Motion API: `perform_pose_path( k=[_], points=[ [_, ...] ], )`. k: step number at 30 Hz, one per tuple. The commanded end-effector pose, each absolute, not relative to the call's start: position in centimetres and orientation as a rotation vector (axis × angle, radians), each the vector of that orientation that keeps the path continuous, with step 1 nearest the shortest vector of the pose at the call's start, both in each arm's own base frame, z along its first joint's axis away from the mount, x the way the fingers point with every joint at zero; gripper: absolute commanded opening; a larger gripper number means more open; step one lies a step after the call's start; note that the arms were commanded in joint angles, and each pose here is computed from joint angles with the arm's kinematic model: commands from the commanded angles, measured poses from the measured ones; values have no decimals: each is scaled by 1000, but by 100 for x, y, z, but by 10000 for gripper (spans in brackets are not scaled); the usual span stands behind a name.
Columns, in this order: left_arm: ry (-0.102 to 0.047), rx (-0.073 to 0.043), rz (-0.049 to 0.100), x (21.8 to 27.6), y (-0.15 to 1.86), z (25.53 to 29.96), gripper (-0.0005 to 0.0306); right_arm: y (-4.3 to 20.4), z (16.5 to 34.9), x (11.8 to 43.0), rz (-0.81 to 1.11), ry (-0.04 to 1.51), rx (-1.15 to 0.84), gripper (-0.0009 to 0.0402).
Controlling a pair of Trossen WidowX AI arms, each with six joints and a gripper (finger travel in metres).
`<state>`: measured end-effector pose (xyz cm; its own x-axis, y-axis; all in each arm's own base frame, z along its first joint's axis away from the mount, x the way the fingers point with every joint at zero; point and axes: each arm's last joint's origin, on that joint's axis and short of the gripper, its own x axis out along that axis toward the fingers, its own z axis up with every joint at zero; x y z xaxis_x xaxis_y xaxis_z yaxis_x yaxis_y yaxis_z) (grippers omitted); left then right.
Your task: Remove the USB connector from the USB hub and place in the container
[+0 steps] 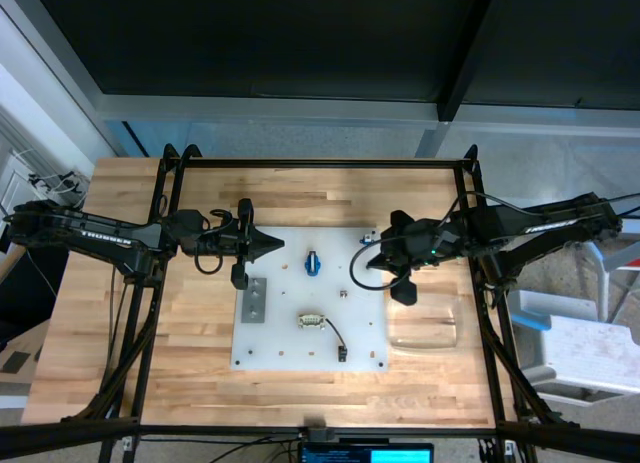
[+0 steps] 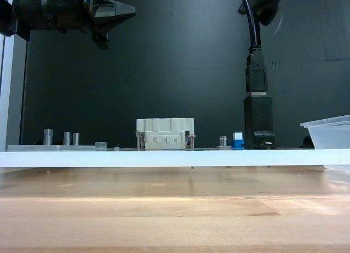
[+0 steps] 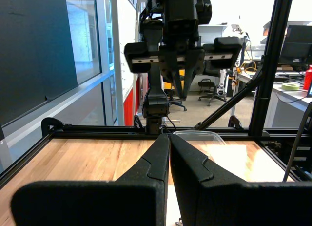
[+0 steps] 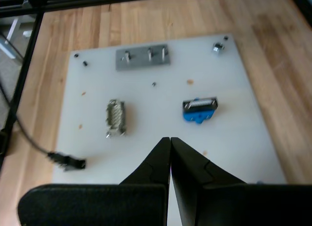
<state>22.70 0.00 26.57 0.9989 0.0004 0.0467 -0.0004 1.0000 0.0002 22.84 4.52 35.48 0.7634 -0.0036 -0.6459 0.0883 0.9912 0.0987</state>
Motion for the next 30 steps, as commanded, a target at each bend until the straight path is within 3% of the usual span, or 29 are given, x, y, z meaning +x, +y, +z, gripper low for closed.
perform_pose_path(
  k=[1, 9, 21, 30],
  points=[
    [-46, 0, 1, 2270, 1, 2657, 1, 553, 3562, 2237, -39, 749, 148, 0],
    [-47, 0, 0, 2270, 0, 2657, 1, 916, 3504, 2380, -20, 948, 114, 0],
    [-47, 0, 0, 2270, 0, 2658, 1, 1470, 3302, 2723, 6, 1050, 122, 0],
    [-47, 0, 0, 2270, 0, 2657, 1, 1782, 3042, 2895, 32, 1104, 88, 0]
  ],
)
